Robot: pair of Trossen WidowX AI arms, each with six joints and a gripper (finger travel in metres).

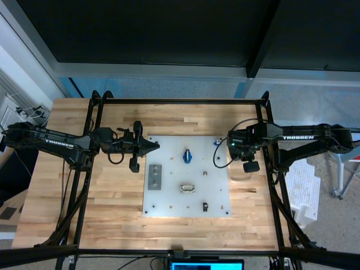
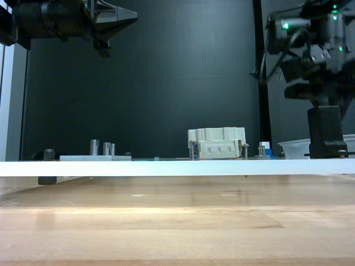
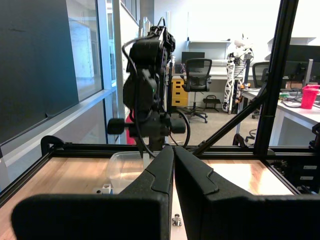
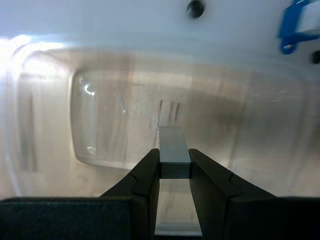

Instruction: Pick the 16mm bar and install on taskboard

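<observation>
In the right wrist view my right gripper (image 4: 175, 164) is shut on the 16mm bar (image 4: 173, 144), a short grey metal piece standing out past the fingertips, just above the floor of a clear plastic tray (image 4: 60, 100). From above, the right gripper (image 1: 250, 165) points down just off the right edge of the white taskboard (image 1: 169, 194). The low view shows it (image 2: 325, 145) reaching down into the tray (image 2: 297, 147). My left gripper (image 1: 155, 146) is shut and empty, held high over the board's left edge (image 2: 128, 16).
On the taskboard sit a grey block (image 1: 154, 176), a blue clip (image 1: 187, 156), a beige connector (image 1: 188, 188) and a small black part (image 1: 206, 206). A black frame rails the wooden table (image 1: 84, 197).
</observation>
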